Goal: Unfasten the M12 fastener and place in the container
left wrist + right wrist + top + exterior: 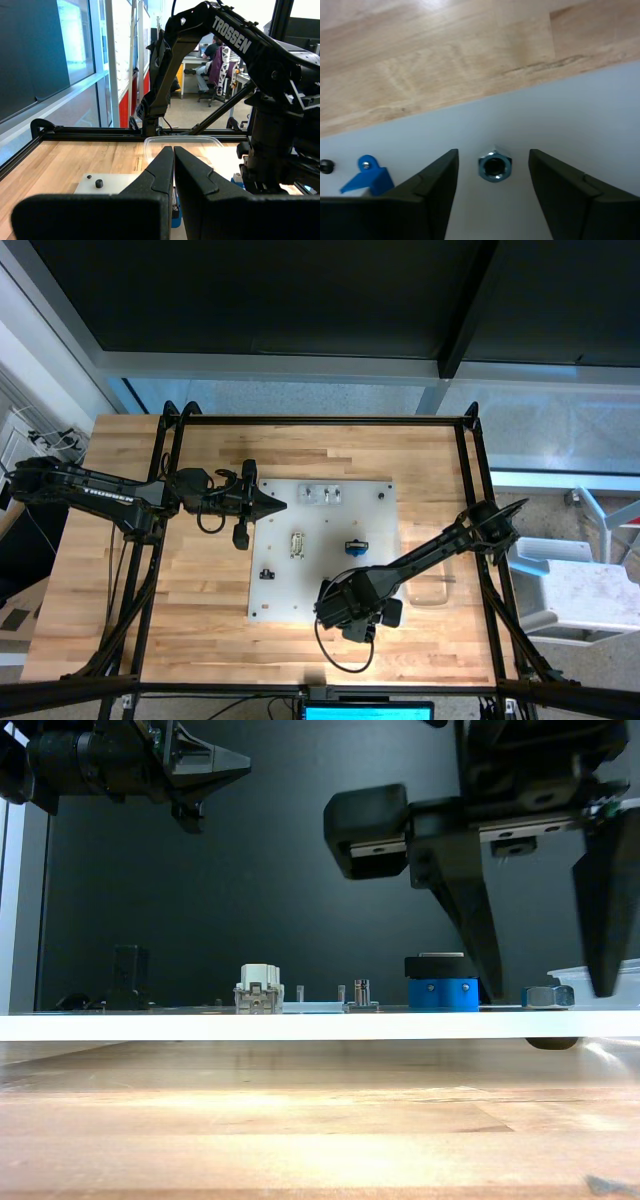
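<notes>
The right gripper (546,990) hangs low over the near right part of the flat white rectangular board (300,590), which lies on the pale wooden table (200,625). Its two black tapering fingers (470,910) are spread wide and point straight down, their tips just above the board. They hold nothing.

The small silver hexagonal nut (494,166) stands on the board between the two fingers, apart from both. In the right wrist view its bore looks dark. In the low view it sits low against the board surface. Whether it is threaded on its stud or rests loose cannot be told. In the high view the gripper covers it.

The shallow clear plastic tray (440,595) lies on the table just beside the board's right edge, partly under the right arm. The nut is not in it.

A blue-and-black round piece (441,990) stands on the board near the right gripper, on its inward side.

The left gripper (275,505) hangs high over the board's far left edge and points inward. Its fingers are drawn together to a point, with only a thin slit between them and nothing in it.
</notes>
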{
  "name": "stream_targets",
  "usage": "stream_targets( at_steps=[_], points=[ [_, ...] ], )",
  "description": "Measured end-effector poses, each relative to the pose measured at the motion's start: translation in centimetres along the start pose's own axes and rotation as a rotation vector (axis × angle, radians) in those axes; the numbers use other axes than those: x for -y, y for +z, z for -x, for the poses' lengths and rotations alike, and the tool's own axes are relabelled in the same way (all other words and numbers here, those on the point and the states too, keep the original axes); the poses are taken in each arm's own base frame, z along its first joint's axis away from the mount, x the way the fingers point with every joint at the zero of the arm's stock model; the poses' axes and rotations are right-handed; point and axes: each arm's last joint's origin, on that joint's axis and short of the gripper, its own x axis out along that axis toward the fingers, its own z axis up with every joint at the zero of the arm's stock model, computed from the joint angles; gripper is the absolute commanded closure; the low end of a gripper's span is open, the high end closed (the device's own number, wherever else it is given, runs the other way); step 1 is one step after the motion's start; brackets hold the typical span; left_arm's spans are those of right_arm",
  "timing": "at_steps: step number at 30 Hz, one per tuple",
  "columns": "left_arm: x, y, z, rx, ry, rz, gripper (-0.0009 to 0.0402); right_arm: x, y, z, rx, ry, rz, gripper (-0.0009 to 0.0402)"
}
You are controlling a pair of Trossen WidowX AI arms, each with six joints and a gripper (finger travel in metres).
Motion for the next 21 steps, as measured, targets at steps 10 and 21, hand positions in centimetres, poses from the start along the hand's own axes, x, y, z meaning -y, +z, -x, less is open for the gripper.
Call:
stream_targets(
  at_steps=[10, 21],
  points=[
    [0.0, 0.0, 0.0, 0.000, 0.000, 0.000, 0.0393, -0.7, -0.3, 2.7, 0.033, -0.022, -0.337, 0.0194],
    [0.0, 0.0, 0.0, 0.000, 0.000, 0.000, 0.0393, -1.7, -0.6, 4.3, 0.053, -0.007, -1.026, 0.0357]
  ],
)
